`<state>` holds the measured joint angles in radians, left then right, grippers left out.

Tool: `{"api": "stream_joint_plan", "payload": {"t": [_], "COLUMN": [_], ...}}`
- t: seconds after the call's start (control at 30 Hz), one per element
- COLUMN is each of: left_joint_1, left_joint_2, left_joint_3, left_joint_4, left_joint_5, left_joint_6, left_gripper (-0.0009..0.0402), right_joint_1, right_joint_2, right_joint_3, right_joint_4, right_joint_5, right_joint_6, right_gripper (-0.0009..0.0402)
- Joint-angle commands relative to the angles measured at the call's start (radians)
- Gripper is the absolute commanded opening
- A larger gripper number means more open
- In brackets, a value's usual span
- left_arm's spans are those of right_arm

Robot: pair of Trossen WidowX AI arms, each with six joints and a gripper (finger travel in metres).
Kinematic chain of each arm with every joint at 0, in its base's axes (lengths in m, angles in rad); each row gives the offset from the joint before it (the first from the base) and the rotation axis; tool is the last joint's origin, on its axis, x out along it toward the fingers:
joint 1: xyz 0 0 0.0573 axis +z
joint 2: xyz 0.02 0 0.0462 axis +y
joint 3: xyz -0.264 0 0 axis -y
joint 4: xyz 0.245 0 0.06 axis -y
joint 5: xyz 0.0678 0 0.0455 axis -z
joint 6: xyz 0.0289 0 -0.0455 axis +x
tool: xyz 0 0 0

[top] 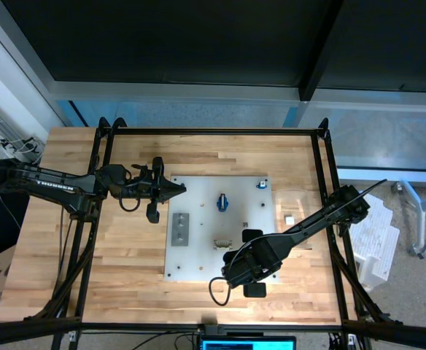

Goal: Pick the USB connector and install on taskboard

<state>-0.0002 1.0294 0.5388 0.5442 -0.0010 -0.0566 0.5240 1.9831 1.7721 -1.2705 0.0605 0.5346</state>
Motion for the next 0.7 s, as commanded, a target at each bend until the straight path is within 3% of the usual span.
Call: {"api": "stream_joint_plan", "payload": {"t": [0.03, 0.7], "left_joint_1": [0.0, 0.0], "left_joint_2": [0.0, 0.0], "left_joint_3": [0.0, 0.0], "left_joint_4": [0.0, 0.0], "left_joint_5": [0.0, 0.0], "left_joint_6": [0.0, 0.0], "left_gripper": [0.0, 0.0], "right_joint_1": [0.0, 0.0], "right_joint_2": [-0.001, -0.013], "right_joint_3": [-0.011, -0.093], "right_joint_4": [0.008, 0.089], "right_joint_5": [0.0, -0.008], "right_joint_6": [0.0, -0.018], "right_gripper": [0.0, 0.0]}}
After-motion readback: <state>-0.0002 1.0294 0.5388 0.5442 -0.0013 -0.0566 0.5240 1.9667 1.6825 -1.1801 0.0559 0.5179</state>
